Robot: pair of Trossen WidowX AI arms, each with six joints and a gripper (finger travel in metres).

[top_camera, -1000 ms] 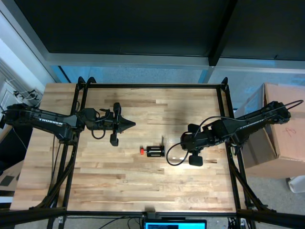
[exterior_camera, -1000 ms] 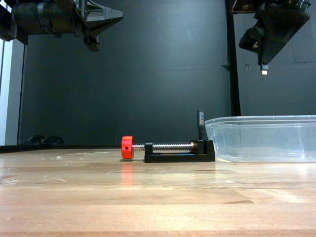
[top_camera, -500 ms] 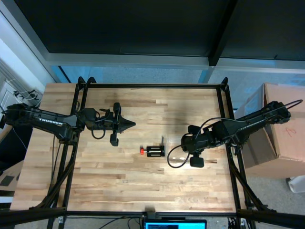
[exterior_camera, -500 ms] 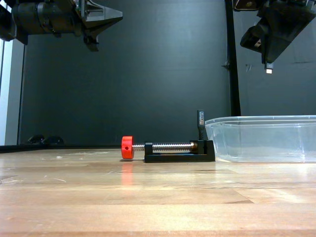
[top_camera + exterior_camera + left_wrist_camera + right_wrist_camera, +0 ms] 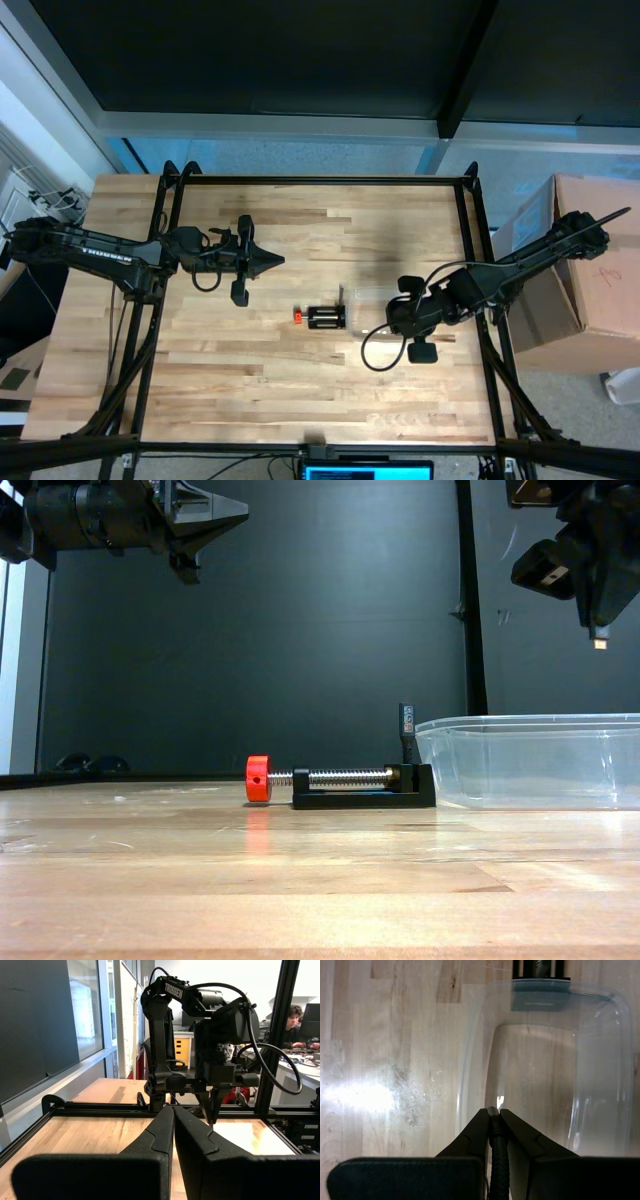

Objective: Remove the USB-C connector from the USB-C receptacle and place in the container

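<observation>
The wooden worktop (image 5: 250,370) fills the middle of the high view. The left arm (image 5: 100,250) reaches in from the left edge of that view and the right arm (image 5: 520,260) from the right edge.

The clear container (image 5: 530,765) is plain in the low view, standing on the worktop at the lower right. In the high view it is only a faint outline beside the right gripper (image 5: 400,318).

A black clamp (image 5: 350,780) with a red knob lies at the centre of the low view, touching the container's wall. From its right end the USB-C receptacle (image 5: 406,725) stands upright; in the high view it is too small to make out.

The left gripper (image 5: 272,261) hangs high at the upper left of the low view, well apart from the clamp. Only the left wrist view shows that its fingers (image 5: 160,1130) are pressed together with nothing between them.

The right gripper points down, above the container, at the upper right of the low view. The right wrist view shows its fingers (image 5: 475,1130) clamped on the USB-C connector (image 5: 493,1112), with the cable (image 5: 497,1160) running back between them. The low view shows the connector's tip (image 5: 599,640) hanging above the container's rim, clear of the receptacle.
</observation>
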